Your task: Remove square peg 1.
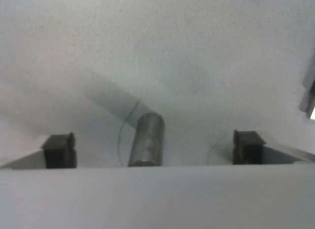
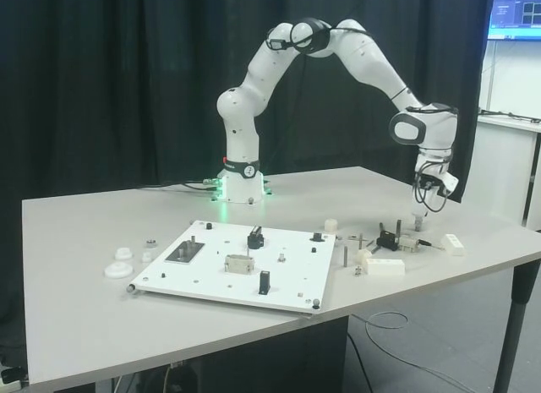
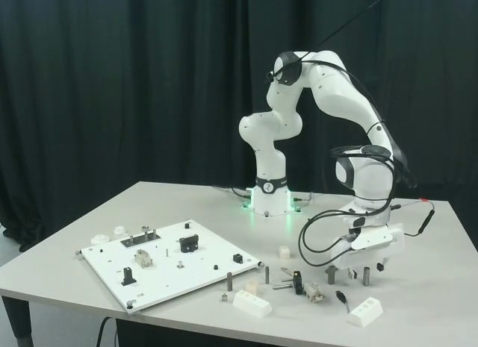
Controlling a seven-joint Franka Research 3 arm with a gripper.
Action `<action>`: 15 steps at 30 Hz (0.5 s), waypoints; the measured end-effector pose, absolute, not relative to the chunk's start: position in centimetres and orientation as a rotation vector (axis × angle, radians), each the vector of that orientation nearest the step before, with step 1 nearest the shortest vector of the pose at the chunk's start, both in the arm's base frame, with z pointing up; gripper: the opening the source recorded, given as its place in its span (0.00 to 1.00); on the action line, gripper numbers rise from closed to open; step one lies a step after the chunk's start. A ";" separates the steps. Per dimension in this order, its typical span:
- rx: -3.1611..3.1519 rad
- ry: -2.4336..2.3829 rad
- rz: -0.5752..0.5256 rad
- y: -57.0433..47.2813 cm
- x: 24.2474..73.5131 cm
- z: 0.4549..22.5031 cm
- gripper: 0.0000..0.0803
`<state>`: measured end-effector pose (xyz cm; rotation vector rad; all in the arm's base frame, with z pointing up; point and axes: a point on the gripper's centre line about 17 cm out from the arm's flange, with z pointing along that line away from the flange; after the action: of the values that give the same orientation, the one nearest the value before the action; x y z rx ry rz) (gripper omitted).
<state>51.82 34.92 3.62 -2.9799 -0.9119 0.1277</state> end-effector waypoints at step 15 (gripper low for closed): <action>-2.995 -0.903 0.171 35.1 52.2 5.4 0.99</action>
<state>52.21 35.12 5.38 -2.9949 -0.9030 0.1714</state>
